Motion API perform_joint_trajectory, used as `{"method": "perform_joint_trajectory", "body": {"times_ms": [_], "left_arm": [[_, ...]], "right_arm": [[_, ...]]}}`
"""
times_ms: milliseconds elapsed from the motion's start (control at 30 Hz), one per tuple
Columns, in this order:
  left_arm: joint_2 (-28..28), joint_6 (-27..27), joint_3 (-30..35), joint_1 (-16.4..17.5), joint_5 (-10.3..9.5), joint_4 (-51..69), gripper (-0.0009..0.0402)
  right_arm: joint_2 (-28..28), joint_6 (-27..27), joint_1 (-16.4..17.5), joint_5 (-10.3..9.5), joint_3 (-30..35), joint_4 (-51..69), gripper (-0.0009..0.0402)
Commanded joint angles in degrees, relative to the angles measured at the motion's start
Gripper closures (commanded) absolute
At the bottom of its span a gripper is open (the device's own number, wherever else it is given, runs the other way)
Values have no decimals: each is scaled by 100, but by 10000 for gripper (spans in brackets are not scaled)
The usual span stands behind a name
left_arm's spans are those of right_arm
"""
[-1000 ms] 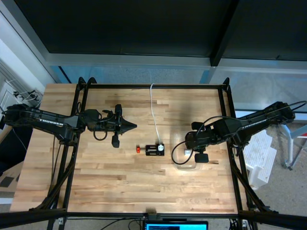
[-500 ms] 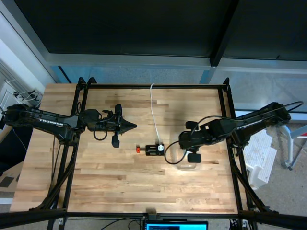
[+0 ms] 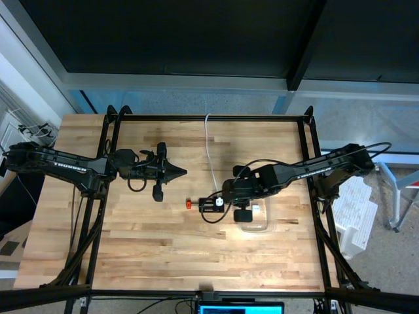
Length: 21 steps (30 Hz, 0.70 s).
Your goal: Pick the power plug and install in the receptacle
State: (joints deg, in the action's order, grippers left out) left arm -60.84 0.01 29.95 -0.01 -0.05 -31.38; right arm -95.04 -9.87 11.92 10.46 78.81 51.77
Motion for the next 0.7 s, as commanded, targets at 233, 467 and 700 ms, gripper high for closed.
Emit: {"method": "perform_joint_trajectory", "body": {"times_ms": [233, 467, 700], "left_arm": [[-2, -2, 0, 2, 2, 0, 393], [-2, 0, 0, 0, 2, 0, 393], [-2, 0, 0, 0, 2, 0, 393]], "right_arm": [[-597, 142, -79, 0, 557, -24, 393], [-763, 227, -96, -2, 619, -116, 393], [-863, 289, -96, 0, 608, -170, 393]]}}
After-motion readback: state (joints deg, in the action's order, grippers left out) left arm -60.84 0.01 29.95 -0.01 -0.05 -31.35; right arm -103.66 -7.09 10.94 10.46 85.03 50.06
